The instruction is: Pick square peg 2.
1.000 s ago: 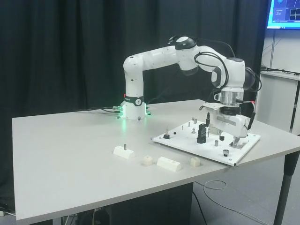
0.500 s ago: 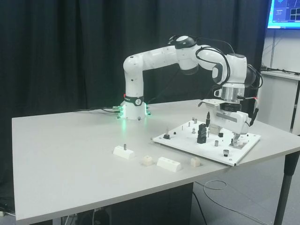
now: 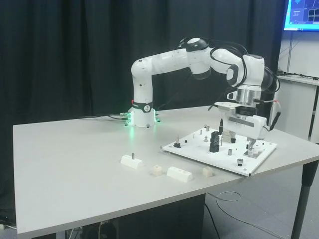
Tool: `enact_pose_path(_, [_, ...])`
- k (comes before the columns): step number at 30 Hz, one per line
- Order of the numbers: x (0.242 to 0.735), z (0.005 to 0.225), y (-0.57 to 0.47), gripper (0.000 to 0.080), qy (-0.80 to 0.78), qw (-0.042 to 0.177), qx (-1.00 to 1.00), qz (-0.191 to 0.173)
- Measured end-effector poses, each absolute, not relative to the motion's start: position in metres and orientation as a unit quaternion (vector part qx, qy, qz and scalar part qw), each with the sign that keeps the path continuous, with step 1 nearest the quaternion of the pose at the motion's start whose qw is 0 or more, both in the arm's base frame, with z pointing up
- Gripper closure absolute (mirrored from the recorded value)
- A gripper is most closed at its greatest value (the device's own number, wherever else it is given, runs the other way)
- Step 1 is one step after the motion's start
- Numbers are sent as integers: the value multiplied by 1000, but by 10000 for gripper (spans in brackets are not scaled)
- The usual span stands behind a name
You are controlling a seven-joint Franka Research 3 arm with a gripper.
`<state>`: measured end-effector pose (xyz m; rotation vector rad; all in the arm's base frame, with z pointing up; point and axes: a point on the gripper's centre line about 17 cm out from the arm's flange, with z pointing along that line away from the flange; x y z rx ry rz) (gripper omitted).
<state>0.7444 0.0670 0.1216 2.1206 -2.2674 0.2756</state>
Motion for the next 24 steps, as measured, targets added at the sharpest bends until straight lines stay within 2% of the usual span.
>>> enact_pose_path(24, [750,138,60,3,-696,22,710,103])
